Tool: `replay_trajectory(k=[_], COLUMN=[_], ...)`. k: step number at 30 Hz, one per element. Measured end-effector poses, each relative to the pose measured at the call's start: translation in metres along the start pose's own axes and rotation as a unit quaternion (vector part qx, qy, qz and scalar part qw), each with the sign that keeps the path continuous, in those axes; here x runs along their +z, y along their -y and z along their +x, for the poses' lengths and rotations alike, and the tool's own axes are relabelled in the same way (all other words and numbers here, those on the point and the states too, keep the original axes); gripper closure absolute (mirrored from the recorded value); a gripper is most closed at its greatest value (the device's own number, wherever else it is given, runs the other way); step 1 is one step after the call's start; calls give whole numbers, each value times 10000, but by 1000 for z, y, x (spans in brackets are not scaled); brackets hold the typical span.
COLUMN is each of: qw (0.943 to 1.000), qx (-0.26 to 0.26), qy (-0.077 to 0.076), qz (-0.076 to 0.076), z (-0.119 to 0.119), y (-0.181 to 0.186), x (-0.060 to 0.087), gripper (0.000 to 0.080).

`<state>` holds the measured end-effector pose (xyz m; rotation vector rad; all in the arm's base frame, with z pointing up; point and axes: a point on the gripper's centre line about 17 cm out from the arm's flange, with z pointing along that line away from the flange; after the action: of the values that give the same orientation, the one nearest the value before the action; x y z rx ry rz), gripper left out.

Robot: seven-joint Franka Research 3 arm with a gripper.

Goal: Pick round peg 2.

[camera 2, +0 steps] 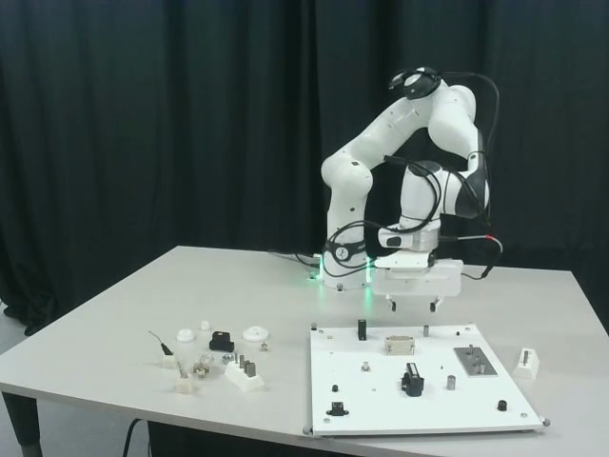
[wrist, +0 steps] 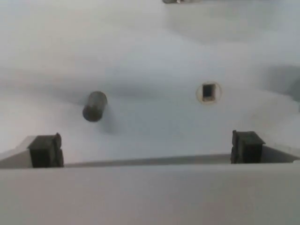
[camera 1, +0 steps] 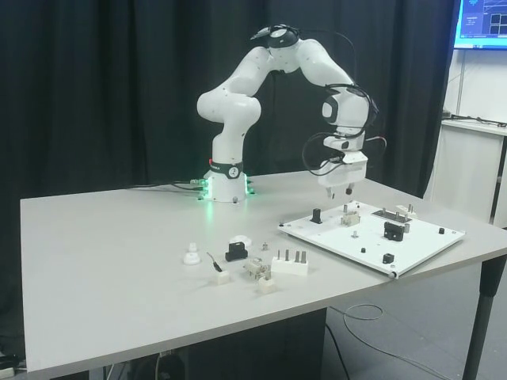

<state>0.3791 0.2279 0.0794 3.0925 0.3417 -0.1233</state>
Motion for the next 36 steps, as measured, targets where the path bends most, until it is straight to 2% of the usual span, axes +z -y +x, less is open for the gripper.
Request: replay_trajectory(k=[12,18,36], qw=[9995,9992,9993], qx=[205,214,101], qy=[88,151,192], qz=[245,314,295], z=[2,3,4], y=[-7,-6,17], x=[-30,-45,-84], gripper=[3,3,3])
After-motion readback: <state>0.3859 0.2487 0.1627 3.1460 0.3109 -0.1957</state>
